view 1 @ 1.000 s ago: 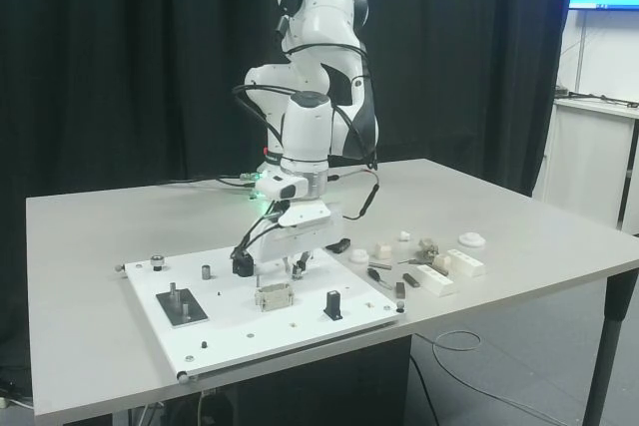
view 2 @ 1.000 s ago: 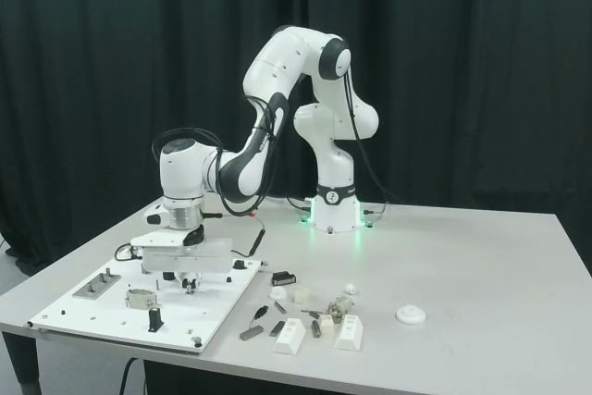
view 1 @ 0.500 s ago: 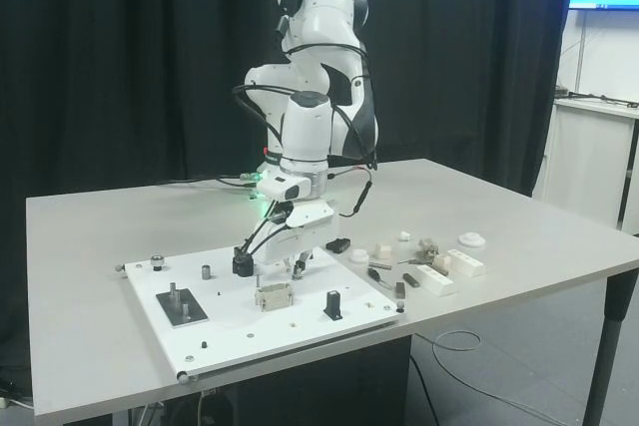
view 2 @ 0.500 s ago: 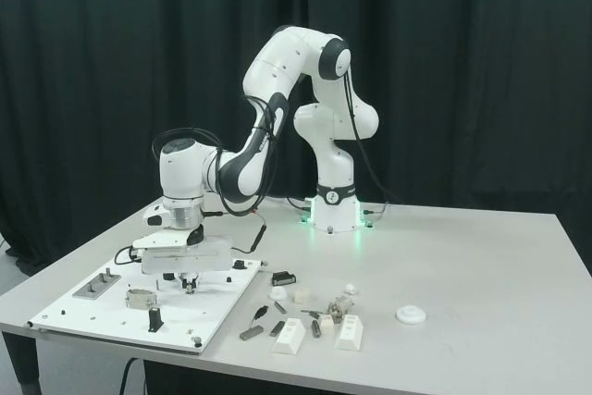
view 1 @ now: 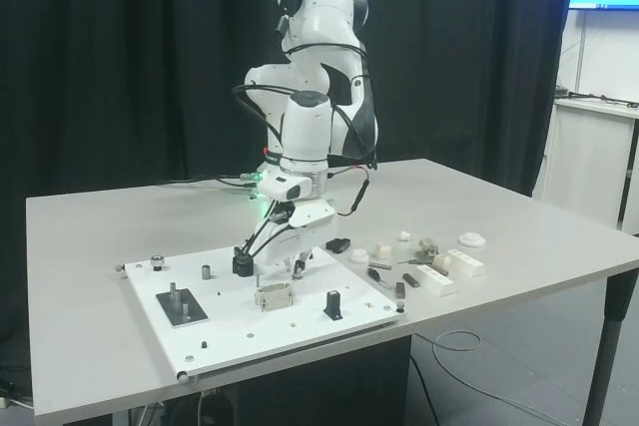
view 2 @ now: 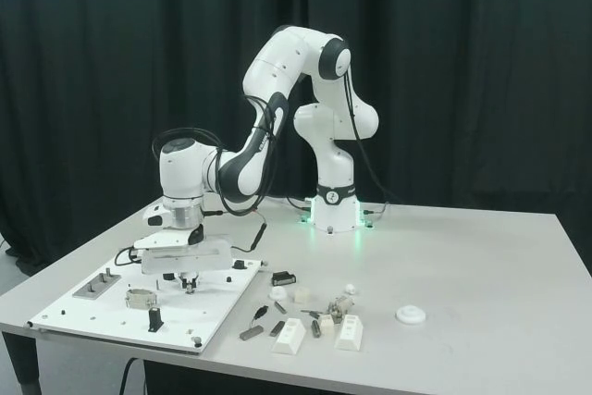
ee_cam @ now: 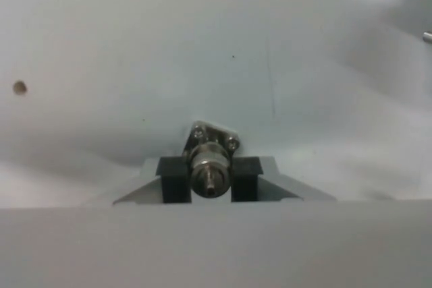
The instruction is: Remove BNC.
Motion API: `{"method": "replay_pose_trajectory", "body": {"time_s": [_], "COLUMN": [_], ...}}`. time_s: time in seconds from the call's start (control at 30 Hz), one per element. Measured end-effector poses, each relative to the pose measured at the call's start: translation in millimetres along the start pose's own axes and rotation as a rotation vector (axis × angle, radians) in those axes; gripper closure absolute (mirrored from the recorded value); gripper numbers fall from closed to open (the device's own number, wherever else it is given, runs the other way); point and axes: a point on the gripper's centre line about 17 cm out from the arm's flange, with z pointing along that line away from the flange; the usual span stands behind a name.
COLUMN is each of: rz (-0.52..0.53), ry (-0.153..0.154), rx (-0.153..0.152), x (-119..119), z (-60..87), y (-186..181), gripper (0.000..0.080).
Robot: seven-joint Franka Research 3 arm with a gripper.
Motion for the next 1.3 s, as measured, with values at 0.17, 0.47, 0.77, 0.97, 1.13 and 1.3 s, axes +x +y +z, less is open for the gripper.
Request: {"method": "replay_pose_trajectory", "body": {"time_s": [0.17,0.47,0.77,0.97,1.13,1.3], "rz": [-0.028,-0.05,-0.057,-0.073,-0.095,-0.101], "ry": [0.0,0.0,0.001,0.003,0.01,0.021], "rx": [0.0,-0.001,-0.001,-0.001,-0.007,-0.02], "x": [0.0,-0.1,-0.1,-0.3,-0.1,-0.9], "z": [-0.1,-0.3,-0.7,-2.7,-12.1,-29.7], "y": [0.2,0.4,0.5,0.8,2.8,8.4], "gripper": [0.068,0.068,0.068,0.068,0.068,0.068]}}
